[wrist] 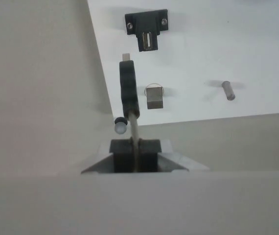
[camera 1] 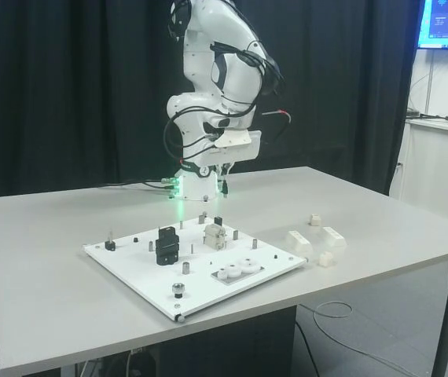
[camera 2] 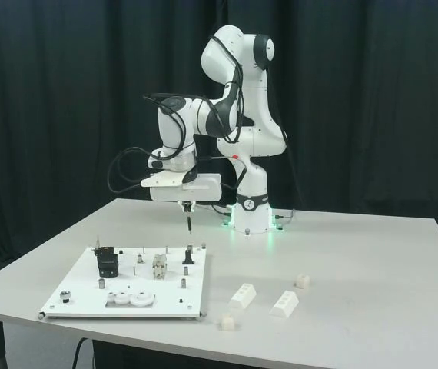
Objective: Place USB.
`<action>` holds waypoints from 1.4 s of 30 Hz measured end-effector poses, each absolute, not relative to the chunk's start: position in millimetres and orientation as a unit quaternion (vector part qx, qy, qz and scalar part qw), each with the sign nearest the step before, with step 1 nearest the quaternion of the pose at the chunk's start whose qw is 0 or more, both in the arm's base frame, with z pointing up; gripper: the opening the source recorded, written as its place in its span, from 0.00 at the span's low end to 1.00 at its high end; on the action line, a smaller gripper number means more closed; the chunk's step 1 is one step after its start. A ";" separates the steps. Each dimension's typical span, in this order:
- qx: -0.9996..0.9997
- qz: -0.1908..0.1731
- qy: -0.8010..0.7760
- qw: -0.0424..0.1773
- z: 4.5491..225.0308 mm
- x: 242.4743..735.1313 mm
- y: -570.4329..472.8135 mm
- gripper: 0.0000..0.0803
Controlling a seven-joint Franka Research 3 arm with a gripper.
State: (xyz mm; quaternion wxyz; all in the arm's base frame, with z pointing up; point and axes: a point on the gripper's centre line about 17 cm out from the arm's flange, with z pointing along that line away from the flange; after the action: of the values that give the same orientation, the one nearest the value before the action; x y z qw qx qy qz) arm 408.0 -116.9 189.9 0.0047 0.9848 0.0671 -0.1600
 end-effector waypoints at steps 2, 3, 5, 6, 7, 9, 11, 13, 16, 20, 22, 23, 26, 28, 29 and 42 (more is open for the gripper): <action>0.985 -0.160 0.067 0.005 190.2 408.1 -116.7 0.03; 0.985 -0.160 0.067 0.005 190.4 408.2 -116.6 0.03; 0.985 -0.159 0.067 0.005 190.6 408.3 -116.5 0.03; 0.985 -0.159 0.067 0.005 190.7 408.4 -116.4 0.03; 0.985 -0.159 0.066 0.006 190.8 408.6 -116.3 0.03; 0.985 -0.159 0.065 0.006 190.9 408.8 -116.1 0.03; 0.985 -0.159 0.063 0.007 191.1 409.0 -115.9 0.03; 0.985 -0.159 0.063 0.007 191.2 409.2 -115.7 0.03; 0.985 -0.159 0.063 0.008 191.3 409.5 -115.2 0.03; 0.985 -0.158 0.060 0.009 191.5 410.0 -114.1 0.03; 0.986 -0.158 0.060 0.009 191.6 410.5 -113.1 0.03; 0.986 -0.158 0.060 0.010 191.7 410.9 -112.3 0.03; 0.986 -0.157 0.063 0.010 192.3 412.7 -108.0 0.03; 0.986 -0.155 0.065 0.011 192.7 415.0 -102.7 0.03; 0.986 -0.154 0.066 0.011 192.8 416.4 -99.6 0.03; 0.991 -0.113 0.072 -0.001 188.9 448.7 -24.0 0.03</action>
State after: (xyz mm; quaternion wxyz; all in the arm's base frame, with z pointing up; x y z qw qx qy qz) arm 448.7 -24.0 188.9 -0.0011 0.9910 0.0719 -0.1133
